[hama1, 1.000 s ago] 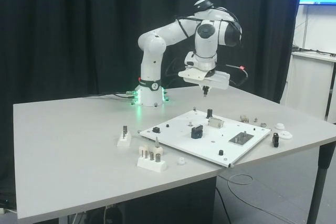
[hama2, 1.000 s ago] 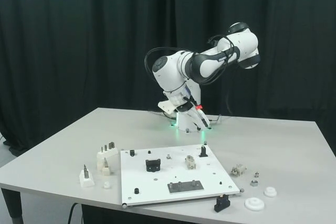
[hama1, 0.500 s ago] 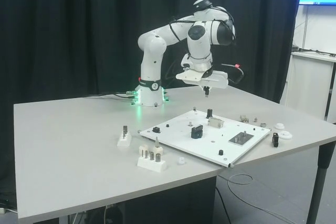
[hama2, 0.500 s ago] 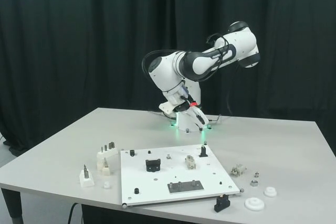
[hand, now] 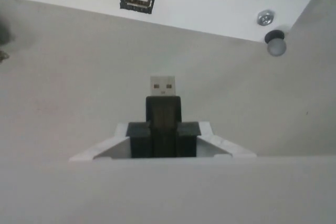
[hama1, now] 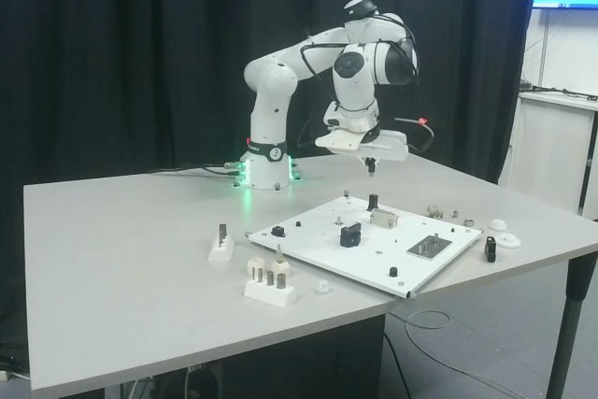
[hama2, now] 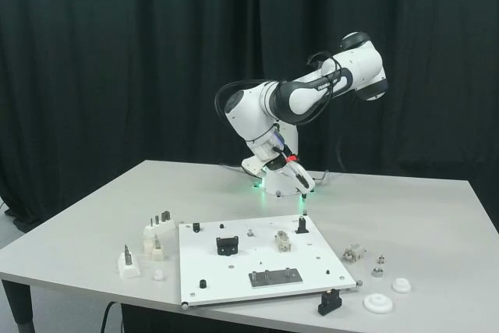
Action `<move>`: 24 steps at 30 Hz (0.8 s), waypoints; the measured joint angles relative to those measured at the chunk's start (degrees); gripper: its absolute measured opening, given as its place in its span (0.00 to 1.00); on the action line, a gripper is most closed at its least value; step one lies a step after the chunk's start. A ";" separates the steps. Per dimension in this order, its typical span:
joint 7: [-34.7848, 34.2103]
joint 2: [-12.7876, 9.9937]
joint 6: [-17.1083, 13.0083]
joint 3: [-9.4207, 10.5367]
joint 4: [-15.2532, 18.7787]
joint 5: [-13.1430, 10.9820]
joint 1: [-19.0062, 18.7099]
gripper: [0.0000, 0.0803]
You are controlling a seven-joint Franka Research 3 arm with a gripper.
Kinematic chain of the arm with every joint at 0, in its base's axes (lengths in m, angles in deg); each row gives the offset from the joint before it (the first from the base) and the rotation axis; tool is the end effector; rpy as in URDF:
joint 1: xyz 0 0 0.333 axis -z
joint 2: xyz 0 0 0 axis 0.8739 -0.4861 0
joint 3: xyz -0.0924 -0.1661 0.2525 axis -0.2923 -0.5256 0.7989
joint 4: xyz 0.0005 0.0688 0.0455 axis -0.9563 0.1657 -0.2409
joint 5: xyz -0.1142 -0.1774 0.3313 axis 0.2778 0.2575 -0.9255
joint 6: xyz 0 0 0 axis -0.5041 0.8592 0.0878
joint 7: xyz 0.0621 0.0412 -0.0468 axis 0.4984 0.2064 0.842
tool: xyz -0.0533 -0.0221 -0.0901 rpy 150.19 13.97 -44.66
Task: Insert USB.
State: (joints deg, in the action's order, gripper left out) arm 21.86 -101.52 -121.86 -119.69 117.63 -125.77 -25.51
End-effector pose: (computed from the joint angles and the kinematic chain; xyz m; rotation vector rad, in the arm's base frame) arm 0.4304 0.0516 0.2798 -1.9262 2.1941 0.9448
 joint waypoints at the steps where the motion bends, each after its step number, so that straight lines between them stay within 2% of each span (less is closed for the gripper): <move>1: -0.01 0.00 -0.15 0.11 0.09 -0.13 -0.08 0.12; 24: -3.17 -0.51 -2.10 2.24 0.28 -1.97 -0.15 0.12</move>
